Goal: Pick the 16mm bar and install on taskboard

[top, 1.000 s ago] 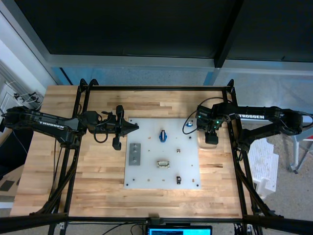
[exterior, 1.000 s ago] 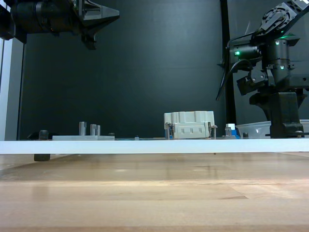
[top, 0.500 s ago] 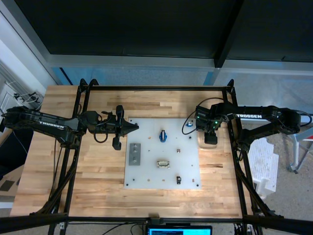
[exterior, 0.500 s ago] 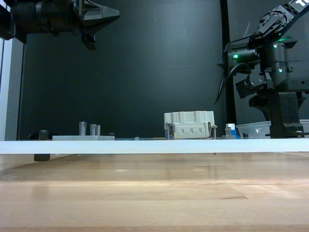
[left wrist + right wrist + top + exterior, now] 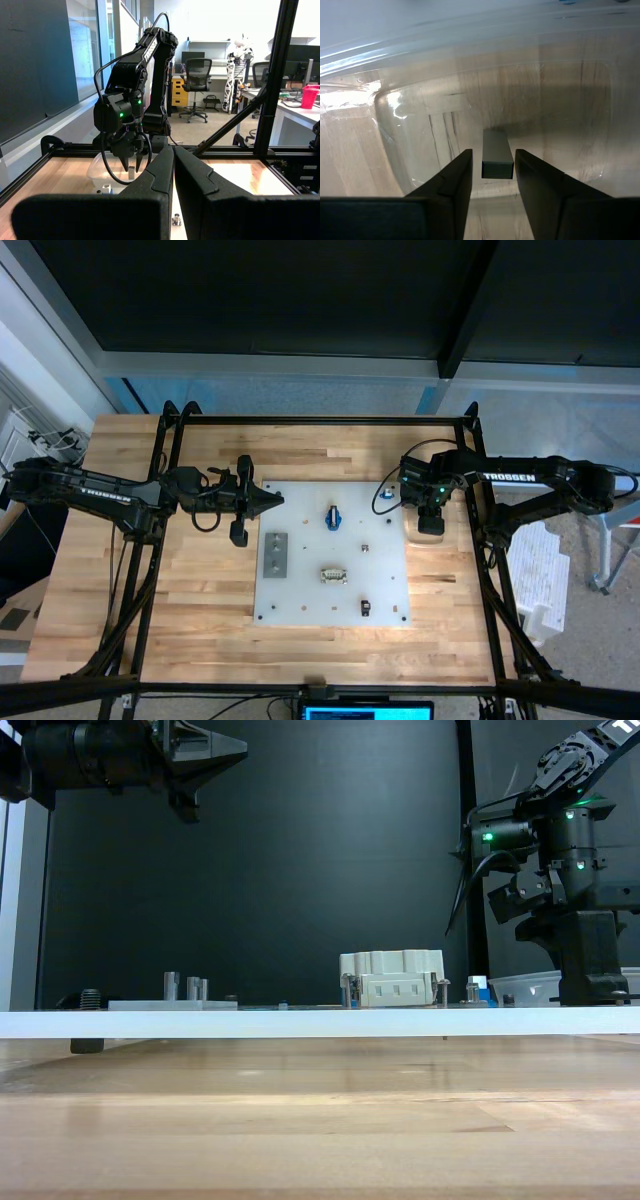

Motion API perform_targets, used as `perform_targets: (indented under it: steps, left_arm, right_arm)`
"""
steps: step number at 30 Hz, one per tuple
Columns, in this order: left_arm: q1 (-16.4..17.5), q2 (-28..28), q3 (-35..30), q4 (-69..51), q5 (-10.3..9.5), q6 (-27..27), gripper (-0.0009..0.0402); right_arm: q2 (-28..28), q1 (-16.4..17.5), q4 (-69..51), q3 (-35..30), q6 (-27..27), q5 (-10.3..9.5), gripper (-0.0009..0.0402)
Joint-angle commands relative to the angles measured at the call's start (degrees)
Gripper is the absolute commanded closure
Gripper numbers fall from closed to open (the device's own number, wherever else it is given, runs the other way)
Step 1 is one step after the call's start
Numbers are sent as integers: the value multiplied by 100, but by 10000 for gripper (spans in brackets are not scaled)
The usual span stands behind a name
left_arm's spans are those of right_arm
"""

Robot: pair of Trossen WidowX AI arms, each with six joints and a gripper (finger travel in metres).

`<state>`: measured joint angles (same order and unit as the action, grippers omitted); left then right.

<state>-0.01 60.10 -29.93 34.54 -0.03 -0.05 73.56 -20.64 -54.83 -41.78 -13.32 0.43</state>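
From my seat, the high view is mostly the pale wooden table, boxed in by a black metal frame. A lit screen peeks in at the bottom edge, a white sheet lies off the table at the right, and loose cables sit at the left edge. In the low view I see a clear plastic tub at the right, against a dark backdrop. The left wrist view shows me an office beyond: a swivel chair, a yellow cabinet and a red cup.
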Motion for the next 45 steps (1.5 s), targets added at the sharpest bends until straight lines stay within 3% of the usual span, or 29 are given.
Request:
perform_targets:
  steps: [1,12,21,34,41,45]
  left_arm:
    - [0,0,-2,0,2,0,393]
    - [2,0,-2,0,2,0,393]
    - [0,0,-2,0,2,0,393]
    - [2,0,-2,0,2,0,393]
    - [2,0,-2,0,2,0,393]
    - [2,0,-2,0,2,0,393]
  right_arm:
    - [-2,0,-4,-4,0,4,313]
    - [-33,0,-11,-50,-9,4,396]
    - [-212,33,-588,-520,0,2,387]
    - [-382,472,-1818,-1709,249,11,387]
    - [-382,671,-1921,-1884,411,28,387]
    - [-372,1141,-1930,-1884,758,308,387]
